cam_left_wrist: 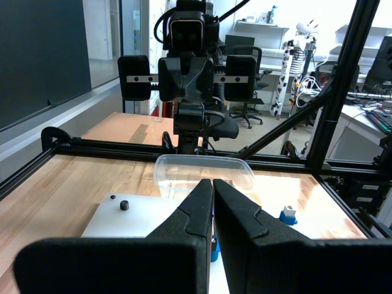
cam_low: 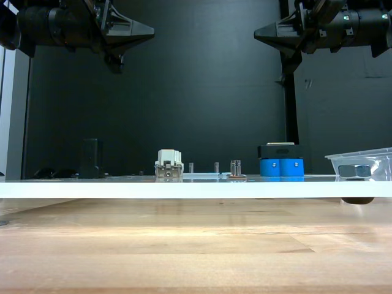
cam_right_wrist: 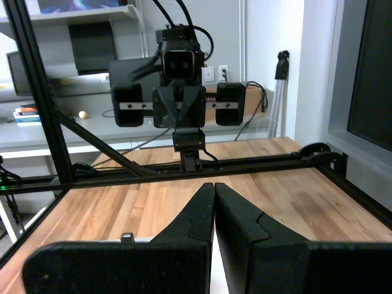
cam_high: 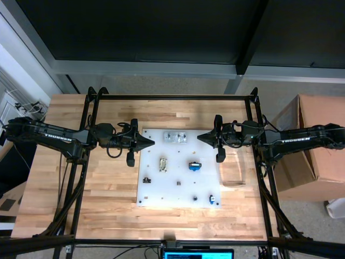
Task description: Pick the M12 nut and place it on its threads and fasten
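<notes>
The small silver nut (cam_low: 355,169) shows low at the board's near right, with no ribs showing beneath it. From above, a small dark-grey spot (cam_high: 195,199) marks the same place on the white board (cam_high: 161,189), so the nut seems to sit on its stud, run down. The clear tray (cam_high: 233,182) holds nothing that I can see. My left gripper (cam_high: 152,142) hangs high over the board's far left edge, shut on nothing. Opposite it, my right gripper (cam_high: 199,137) is high over the far right edge, also shut and empty. Both wrist views show the fingers closed together (cam_left_wrist: 212,182) (cam_right_wrist: 214,185).
On the board stand a white connector (cam_high: 163,163), a blue block (cam_high: 194,165), a small blue piece (cam_high: 213,199) and silver parts (cam_high: 176,138) at the far edge. A black post (cam_left_wrist: 124,205) stands near the tray (cam_left_wrist: 202,160). A cardboard box (cam_high: 310,145) sits off the table's right.
</notes>
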Tool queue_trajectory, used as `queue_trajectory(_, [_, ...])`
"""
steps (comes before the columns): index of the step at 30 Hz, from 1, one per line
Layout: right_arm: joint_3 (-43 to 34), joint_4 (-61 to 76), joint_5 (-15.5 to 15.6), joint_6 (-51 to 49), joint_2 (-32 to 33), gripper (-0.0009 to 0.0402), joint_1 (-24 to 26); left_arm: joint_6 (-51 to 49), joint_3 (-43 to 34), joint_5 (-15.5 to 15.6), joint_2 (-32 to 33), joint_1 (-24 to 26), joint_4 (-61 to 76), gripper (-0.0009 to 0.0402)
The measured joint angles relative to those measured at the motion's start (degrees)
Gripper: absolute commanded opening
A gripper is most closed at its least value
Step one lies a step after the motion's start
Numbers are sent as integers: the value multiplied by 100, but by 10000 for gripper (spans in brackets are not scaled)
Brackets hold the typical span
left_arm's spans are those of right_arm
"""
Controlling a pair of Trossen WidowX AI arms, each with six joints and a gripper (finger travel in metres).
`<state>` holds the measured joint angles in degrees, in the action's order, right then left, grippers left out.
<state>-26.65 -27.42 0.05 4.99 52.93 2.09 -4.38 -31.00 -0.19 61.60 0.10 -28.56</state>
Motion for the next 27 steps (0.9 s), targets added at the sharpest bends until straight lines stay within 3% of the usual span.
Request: queue_trajectory(27, [0, 94, -31, 22, 4, 0, -9, 0, 0, 0, 0, 0, -2, 0])
